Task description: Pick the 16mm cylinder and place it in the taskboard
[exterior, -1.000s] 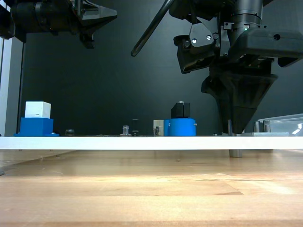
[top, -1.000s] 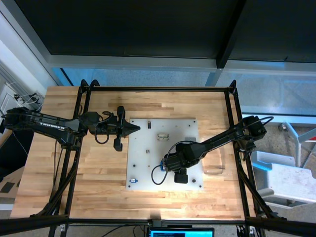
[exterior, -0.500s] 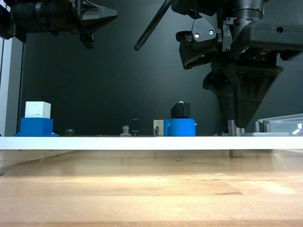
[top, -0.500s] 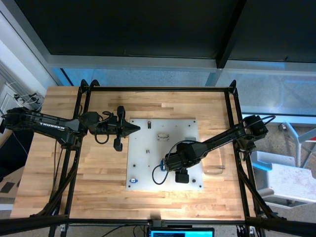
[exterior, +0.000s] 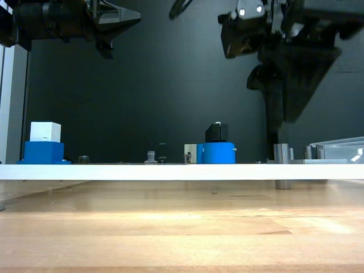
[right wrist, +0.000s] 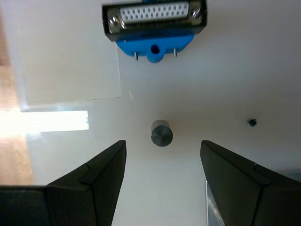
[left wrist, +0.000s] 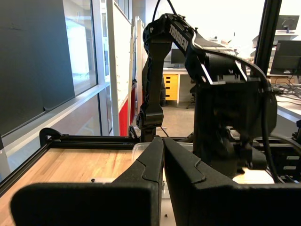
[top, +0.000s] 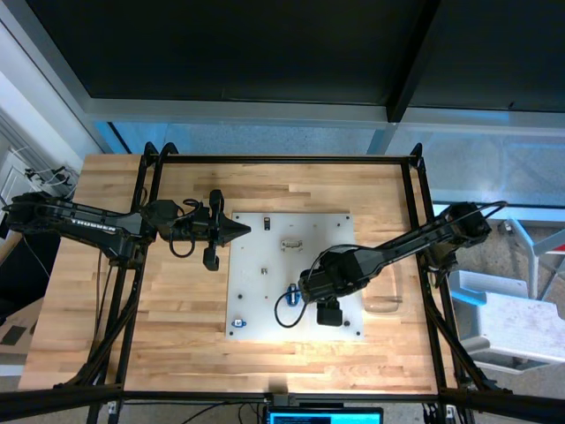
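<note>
Light wooden surface [top: 159, 336] inside a black frame, with glass and dark panels behind. At its middle, the white taskboard [top: 265, 305], flat and dotted with small dark holes. Upright in one hole of that board, the 16mm cylinder [right wrist: 161, 133]: silvery, its round end face turned to the right wrist camera. In the low view, standing a little proud of the plate and poking out beneath it as well. Directly above it, the right end effector [right wrist: 162, 150], fingers spread wide, one to either side of the peg and clear of it, gripping nothing. Just beyond the peg on the board, a blue fitting carrying a multi-pin connector [right wrist: 154, 21]. Farther along the board in the low view, a round blue fitting [exterior: 219, 153] with a black part on top, and towards the left a white cube [exterior: 45, 132] on a blue base. Clear plastic tray [exterior: 340, 149] just beside the board's right edge. Over the board's left edge, raised well above it, the left end effector [top: 245, 228], fingers pressed together, holding nothing, pointed toward the right arm
</note>
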Available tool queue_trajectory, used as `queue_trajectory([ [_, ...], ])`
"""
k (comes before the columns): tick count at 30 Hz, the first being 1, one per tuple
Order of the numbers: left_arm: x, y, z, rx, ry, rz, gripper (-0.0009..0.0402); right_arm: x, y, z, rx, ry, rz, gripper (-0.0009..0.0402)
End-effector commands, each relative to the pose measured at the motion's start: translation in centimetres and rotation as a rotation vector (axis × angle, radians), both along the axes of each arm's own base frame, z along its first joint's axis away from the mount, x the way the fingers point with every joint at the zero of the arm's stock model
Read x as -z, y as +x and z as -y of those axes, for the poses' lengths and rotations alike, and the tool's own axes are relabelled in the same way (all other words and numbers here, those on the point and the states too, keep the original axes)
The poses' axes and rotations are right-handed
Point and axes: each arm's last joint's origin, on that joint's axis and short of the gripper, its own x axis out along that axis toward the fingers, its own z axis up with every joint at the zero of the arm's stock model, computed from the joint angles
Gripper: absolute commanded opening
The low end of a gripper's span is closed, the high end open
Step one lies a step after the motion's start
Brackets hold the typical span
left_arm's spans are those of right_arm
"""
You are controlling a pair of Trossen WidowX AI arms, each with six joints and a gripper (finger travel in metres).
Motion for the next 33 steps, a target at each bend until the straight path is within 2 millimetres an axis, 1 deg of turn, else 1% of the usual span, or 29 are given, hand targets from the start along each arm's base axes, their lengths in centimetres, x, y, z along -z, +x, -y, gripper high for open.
queue_trajectory([
  [1, 0.0, 0.0, 0.0, 0.000, 0.000, 0.000, 0.0000, -0.8, -0.5, 0.1, -0.001, 0.004, 0.012, 0.0220],
  [6, 0.0, 0.0, 0.0, 0.000, 0.000, 0.000, 0.0000, -2.0, -1.4, 0.5, -0.002, 0.005, 0.016, 0.0220],
  [17, 0.0, 0.0, 0.0, 0.000, 0.000, 0.000, 0.0000, -4.8, -3.1, 1.1, -0.004, 0.030, 0.086, 0.0220],
  [20, 0.0, 0.0, 0.0, 0.000, 0.000, 0.000, 0.0000, -5.1, -3.3, 1.1, -0.004, 0.034, 0.098, 0.0220],
  [33, 0.0, 0.0, 0.0, 0.000, 0.000, 0.000, 0.0000, -5.1, -3.3, 1.1, -0.004, 0.034, 0.099, 0.0220],
])
